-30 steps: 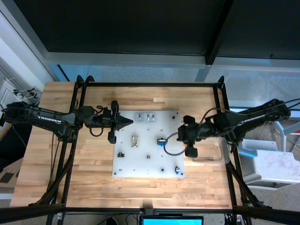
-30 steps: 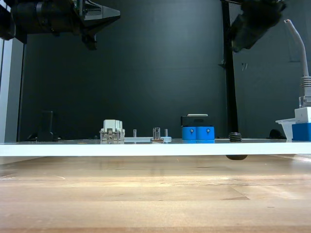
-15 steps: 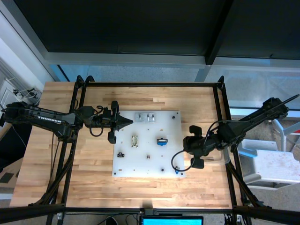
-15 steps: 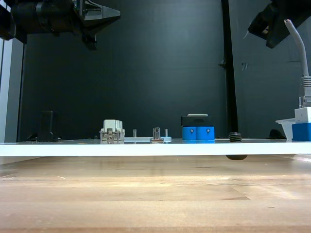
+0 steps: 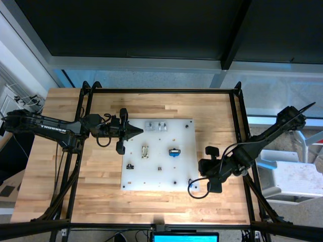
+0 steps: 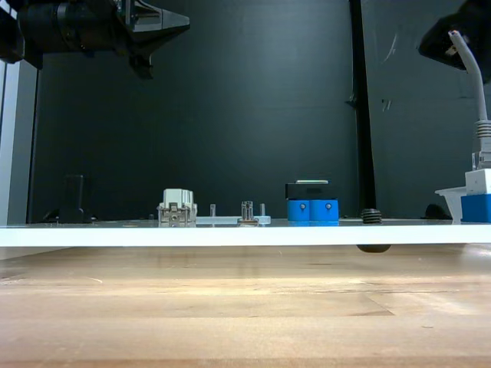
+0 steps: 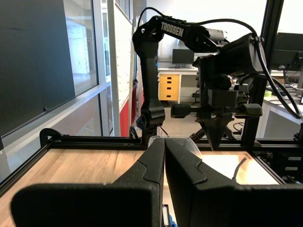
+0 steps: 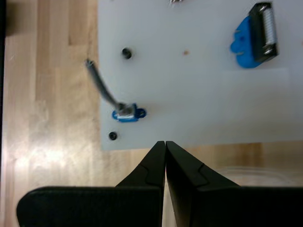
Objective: Remove the rj45 connector and place it in the container
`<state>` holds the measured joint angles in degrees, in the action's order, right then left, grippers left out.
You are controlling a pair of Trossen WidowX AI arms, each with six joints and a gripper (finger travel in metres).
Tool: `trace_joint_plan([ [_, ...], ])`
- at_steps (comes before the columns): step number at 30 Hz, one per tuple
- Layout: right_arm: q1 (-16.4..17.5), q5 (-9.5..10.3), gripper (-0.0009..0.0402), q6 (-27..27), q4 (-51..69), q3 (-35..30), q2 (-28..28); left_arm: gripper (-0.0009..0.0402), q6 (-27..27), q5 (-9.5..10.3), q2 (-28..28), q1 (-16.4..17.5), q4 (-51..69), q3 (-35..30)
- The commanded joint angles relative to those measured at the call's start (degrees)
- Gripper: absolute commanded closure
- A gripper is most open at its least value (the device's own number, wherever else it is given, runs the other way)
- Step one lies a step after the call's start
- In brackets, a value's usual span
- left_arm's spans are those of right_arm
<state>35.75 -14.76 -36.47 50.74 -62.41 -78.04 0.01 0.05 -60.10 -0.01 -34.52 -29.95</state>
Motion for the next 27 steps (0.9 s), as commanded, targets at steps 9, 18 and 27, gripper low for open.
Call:
trace_joint_plan([
  [9,2.89,-0.22,0.0392,-3.85,-2.99,-0.22,-3.93,0.0393,0.00,-0.02,-0.02,0.02,0.00,0.00],
  [18,3.13,-0.72,0.0340,-3.80,-3.19,-1.70,-6.14,0.0393,0.00,-0.02,-0.02,0.02,0.00,0.00],
  [27,3.06,-0.72,0.0207,-3.76,-4.13,-1.70,-6.95,0.0393,0.00,-0.02,0.00,0.02,0.00,0.00],
])
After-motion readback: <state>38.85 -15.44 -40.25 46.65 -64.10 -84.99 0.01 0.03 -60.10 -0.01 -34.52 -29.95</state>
